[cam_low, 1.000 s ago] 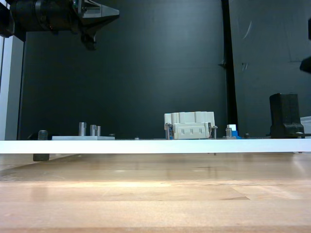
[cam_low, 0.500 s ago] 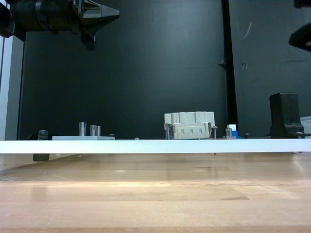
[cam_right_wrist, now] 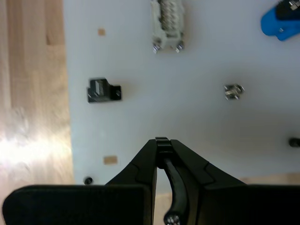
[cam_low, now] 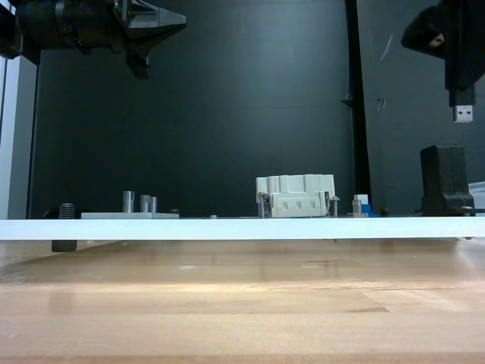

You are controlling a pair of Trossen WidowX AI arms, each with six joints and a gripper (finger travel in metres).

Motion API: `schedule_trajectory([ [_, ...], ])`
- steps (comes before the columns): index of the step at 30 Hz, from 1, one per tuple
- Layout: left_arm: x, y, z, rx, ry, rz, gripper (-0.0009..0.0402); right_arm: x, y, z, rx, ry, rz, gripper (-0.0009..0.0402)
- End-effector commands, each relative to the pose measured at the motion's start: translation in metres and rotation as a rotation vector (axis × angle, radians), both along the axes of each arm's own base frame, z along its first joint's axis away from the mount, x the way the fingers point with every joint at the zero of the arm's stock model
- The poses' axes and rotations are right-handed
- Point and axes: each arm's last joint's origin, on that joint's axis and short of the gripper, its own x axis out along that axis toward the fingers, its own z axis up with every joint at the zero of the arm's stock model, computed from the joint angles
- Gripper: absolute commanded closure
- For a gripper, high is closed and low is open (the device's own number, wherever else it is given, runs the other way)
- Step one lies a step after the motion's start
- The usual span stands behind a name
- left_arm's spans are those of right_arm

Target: Pick the USB connector and install on taskboard

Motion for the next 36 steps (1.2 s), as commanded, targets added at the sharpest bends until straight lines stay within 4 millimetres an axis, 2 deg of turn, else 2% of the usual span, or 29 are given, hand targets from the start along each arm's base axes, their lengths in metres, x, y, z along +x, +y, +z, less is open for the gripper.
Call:
schedule_trajectory([
  [1, 0.0, 0.0, 0.0, 0.0, 0.0, 0.0, 0.0393, 0.011, 0.008, 0.0, 0.023, 0.008, 0.005, 0.0393],
  [10, 0.0, 0.0, 0.0, 0.0, 0.0, 0.0, 0.0393, 0.034, 0.022, -0.002, 0.046, 0.019, 0.008, 0.0393],
  [17, 0.0, 0.0, 0.0, 0.0, 0.0, 0.0, 0.0393, 0.045, 0.027, -0.009, 0.069, 0.019, 0.014, 0.0393],
  [36, 0.0, 0.0, 0.0, 0.0, 0.0, 0.0, 0.0393, 0.053, 0.03, -0.02, 0.06, 0.011, 0.037, 0.0393],
])
